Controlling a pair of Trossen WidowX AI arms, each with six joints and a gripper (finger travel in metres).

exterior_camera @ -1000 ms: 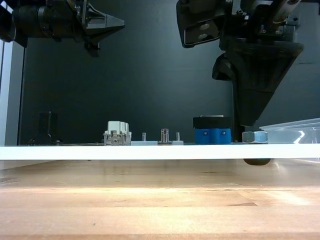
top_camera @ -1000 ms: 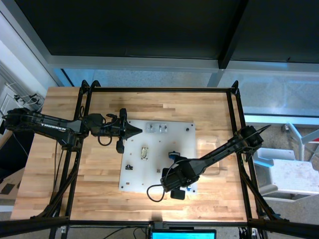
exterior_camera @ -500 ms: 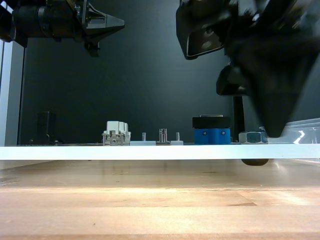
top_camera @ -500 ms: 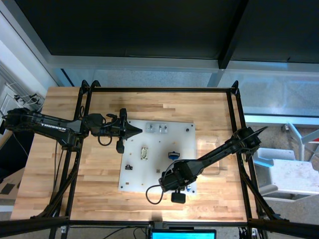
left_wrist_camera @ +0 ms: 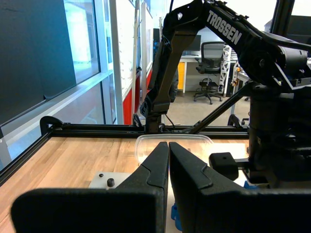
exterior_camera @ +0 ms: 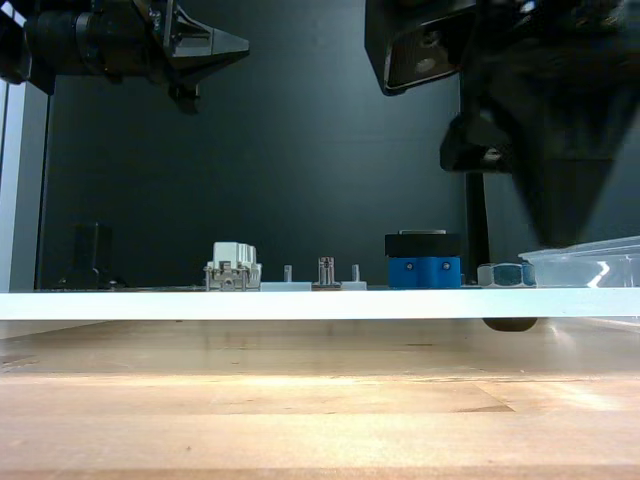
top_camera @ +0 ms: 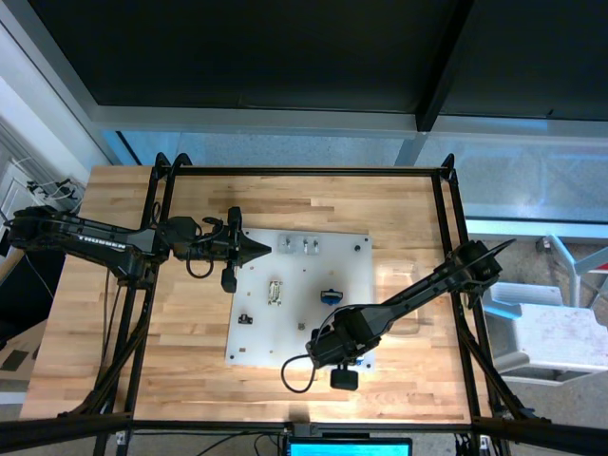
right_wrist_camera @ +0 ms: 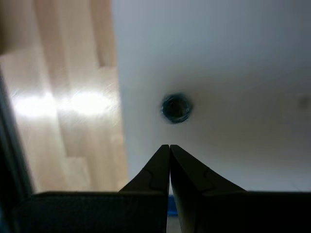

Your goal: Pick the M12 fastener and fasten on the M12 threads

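Right gripper (right_wrist_camera: 169,146): fingers closed, empty, drawn aside from the M12 fastener (exterior_camera: 505,274).
M12 fastener: I judge it fastened, released.
Left gripper (top_camera: 267,250): closed, parked at board's left.

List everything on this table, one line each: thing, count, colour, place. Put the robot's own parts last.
table: 1, light wood, under everything.
board: 1, white, mid-table.
M12 nut: 1, silver, at board level by the board's near right edge, apparently run down on its stud, whose ribs are hidden.
blue connector: 1, blue with a black cap, board's right half.
plug block: 1, pale grey, board's left half.
silver post: 1, mid-board.
clear tray: 1, transparent, right of the board.
left pincer: 1, black, shut, empty, raised over the board's far left corner.
right pincer: 1, black, shut, empty, raised just beside the nut, apart from it.
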